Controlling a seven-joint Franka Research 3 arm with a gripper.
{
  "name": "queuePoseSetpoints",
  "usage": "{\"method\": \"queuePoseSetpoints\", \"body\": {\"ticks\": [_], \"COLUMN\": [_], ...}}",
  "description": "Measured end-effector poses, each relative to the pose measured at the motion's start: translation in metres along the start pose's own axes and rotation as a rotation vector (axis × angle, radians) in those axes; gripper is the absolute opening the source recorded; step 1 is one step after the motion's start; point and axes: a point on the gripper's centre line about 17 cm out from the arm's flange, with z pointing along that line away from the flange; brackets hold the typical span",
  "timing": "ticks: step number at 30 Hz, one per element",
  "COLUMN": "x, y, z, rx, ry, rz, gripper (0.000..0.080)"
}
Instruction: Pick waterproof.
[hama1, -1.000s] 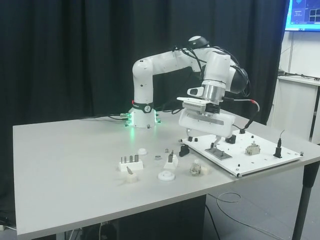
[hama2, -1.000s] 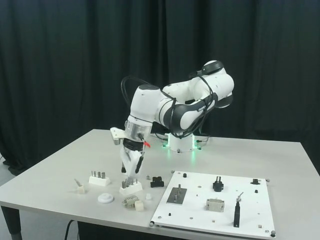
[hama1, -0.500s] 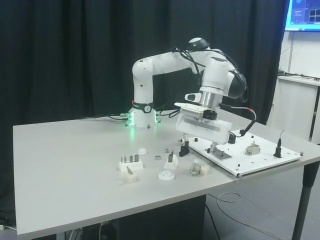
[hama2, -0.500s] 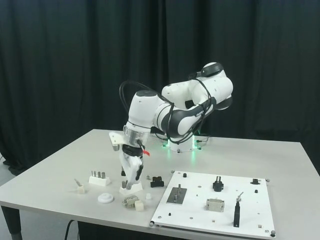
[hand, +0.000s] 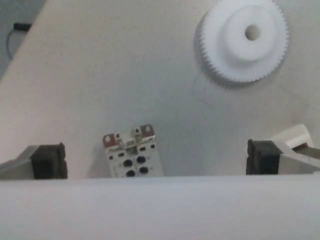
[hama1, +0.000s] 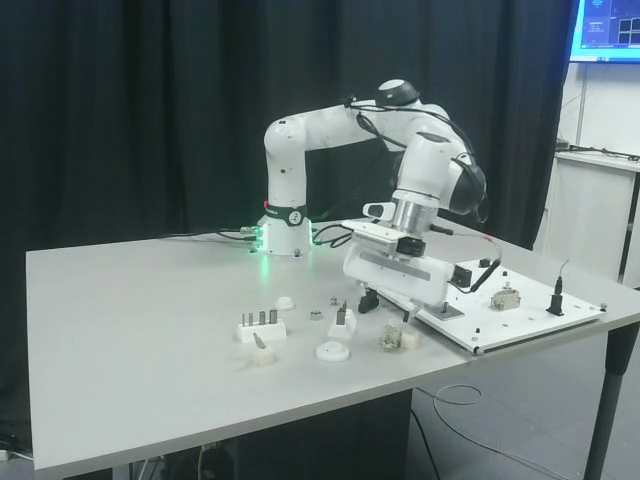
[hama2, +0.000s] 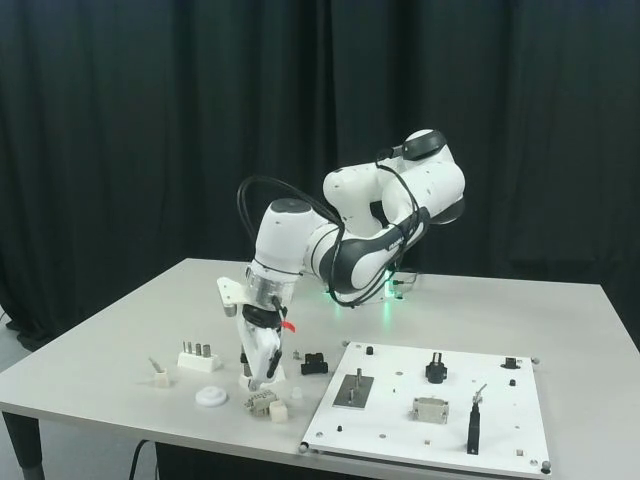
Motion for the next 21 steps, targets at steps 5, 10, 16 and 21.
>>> {"method": "queuePoseSetpoints", "body": {"ticks": [5, 10, 16, 21], "x": [-0.001, -0.003, -0.007, -0.01], "y": [0.0, -0.002, -0.004, -0.007], "z": [0.01, 0.019, 0.027, 0.032], "rx": [0.01, 0.025, 0.029, 0.031], "ry": [0.003, 0.003, 0.007, 0.012], "rz": [0.016, 0.029, 0.039, 0.052], "gripper": [0.08, 0.08, 0.08, 0.08]}}
